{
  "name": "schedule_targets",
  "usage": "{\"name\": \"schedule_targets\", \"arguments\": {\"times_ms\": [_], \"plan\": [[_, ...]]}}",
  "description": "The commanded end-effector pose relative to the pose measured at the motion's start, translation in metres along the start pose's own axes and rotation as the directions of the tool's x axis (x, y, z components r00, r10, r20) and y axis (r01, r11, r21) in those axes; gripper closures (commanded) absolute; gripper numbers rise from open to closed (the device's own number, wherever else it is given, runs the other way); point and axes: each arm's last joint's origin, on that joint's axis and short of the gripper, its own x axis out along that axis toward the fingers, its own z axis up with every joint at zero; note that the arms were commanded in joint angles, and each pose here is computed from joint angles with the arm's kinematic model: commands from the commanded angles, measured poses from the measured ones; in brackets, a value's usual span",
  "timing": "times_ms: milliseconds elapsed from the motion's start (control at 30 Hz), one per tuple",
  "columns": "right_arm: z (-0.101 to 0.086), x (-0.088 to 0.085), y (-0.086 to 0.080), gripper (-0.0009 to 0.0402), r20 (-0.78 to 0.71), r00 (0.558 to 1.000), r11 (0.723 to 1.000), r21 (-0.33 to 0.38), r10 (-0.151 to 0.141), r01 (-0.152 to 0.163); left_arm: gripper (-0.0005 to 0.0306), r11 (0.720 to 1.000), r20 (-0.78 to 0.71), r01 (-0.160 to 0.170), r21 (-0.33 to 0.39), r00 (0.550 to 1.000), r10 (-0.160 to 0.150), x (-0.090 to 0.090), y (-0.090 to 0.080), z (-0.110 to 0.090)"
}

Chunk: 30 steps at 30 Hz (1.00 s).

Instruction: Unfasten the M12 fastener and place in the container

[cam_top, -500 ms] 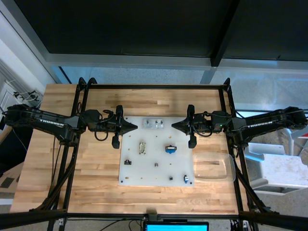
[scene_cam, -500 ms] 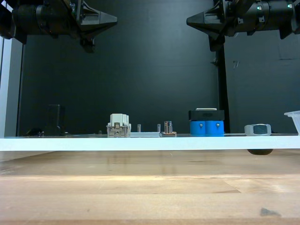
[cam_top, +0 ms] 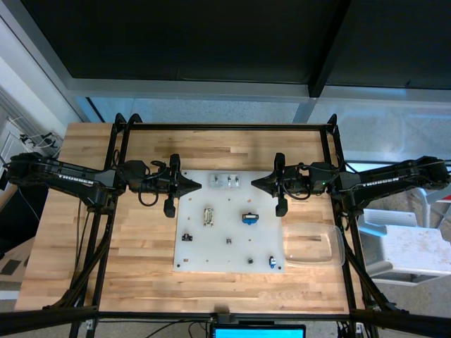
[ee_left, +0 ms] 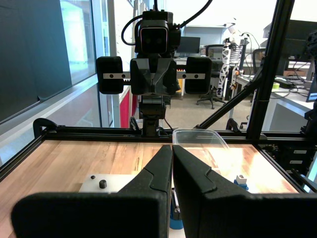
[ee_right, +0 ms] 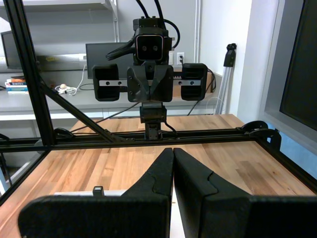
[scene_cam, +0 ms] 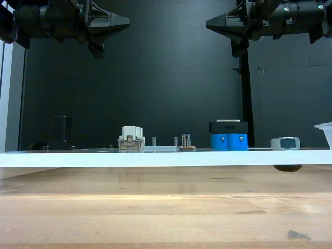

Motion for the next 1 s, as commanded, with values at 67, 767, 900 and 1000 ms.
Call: {"name": "schedule_targets", "arguments": {"times_ms": [67, 767, 900, 1000], "plan": [[0.004, 0.002, 0.003, 0.0393, -0.027, 0.999, 0.999, 0.022, 0.042, -0.042, 0.03, 1.0, 0.0, 0.0, 0.0, 1.0, 0.0, 0.0, 0.0, 0.0], [0.031, 0.033, 0.051, 0.0393, -0.669, 0.737, 0.99, -0.006, 0.1, -0.139, 0.03, 1.0, 0.0, 0.0, 0.0, 1.0, 0.0, 0.0, 0.0, 0.0], [0.037, 0.042, 0.064, 0.0393, -0.742, 0.663, 0.989, 0.005, 0.101, -0.145, 0.03, 1.0, 0.0, 0.0, 0.0, 1.0, 0.0, 0.0, 0.0, 0.0], [0.042, 0.047, 0.075, 0.0393, -0.795, 0.602, 0.989, -0.014, 0.079, -0.147, 0.03, 1.0, 0.0, 0.0, 0.0, 1.0, 0.0, 0.0, 0.0, 0.0]]}}
